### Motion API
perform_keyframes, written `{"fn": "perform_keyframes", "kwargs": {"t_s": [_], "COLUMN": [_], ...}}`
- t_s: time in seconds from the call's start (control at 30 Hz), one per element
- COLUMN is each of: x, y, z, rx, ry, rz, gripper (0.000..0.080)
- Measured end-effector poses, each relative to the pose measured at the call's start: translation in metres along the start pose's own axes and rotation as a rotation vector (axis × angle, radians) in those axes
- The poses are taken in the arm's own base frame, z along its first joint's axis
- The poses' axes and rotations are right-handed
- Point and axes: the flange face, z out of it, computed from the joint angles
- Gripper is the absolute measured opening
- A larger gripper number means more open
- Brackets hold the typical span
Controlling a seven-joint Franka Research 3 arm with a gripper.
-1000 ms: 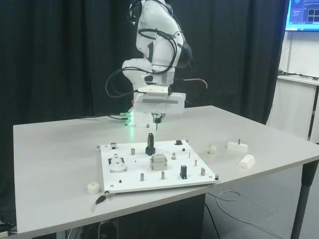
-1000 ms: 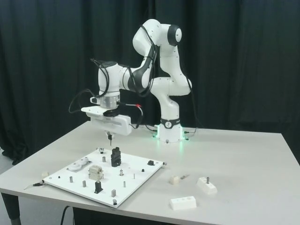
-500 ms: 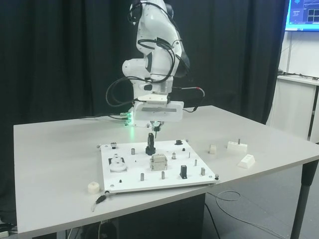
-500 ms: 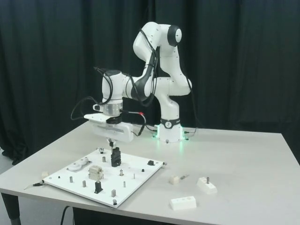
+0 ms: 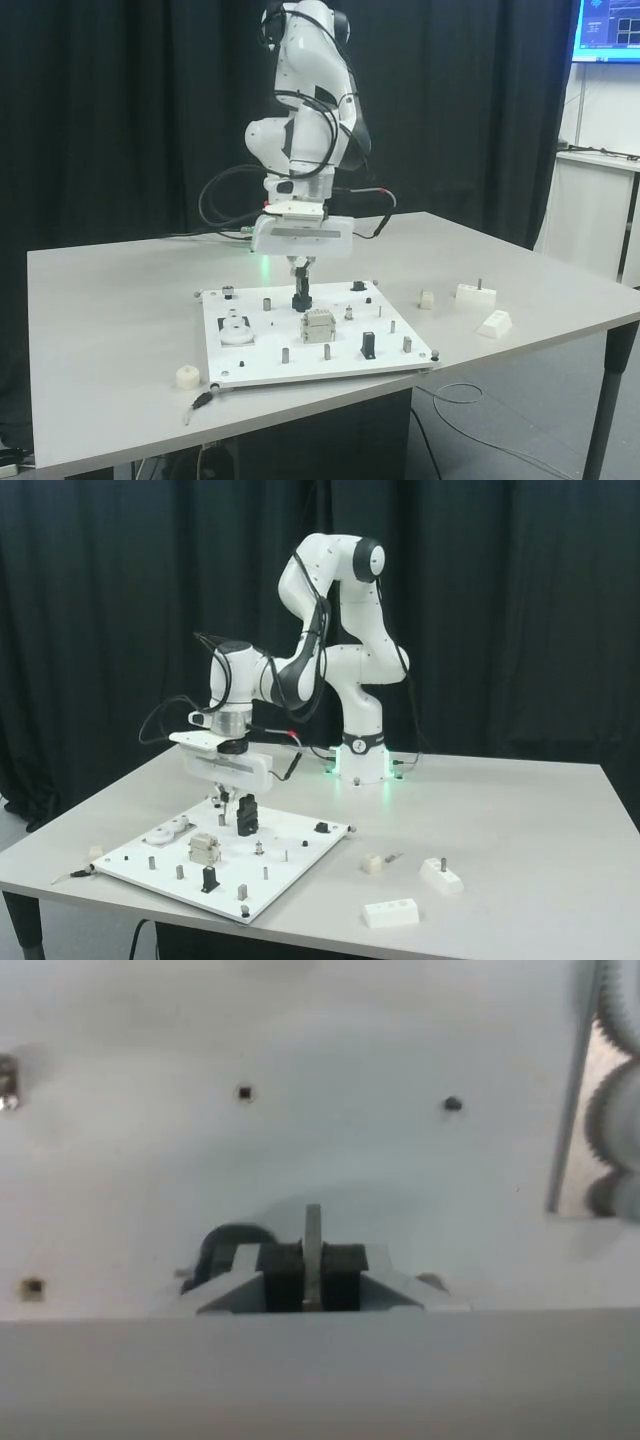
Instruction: Insert square peg 1.
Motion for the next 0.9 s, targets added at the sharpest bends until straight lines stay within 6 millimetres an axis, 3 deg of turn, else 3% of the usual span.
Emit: {"fn": "perform_keyframes", "kwargs": {"t_s": [0.9], "x": [0.014], "y": [-0.019], "z": [0.018], "rx": [0.051], "ry": [0.003], "rz": [-0.017], "gripper": [0.0034]}}
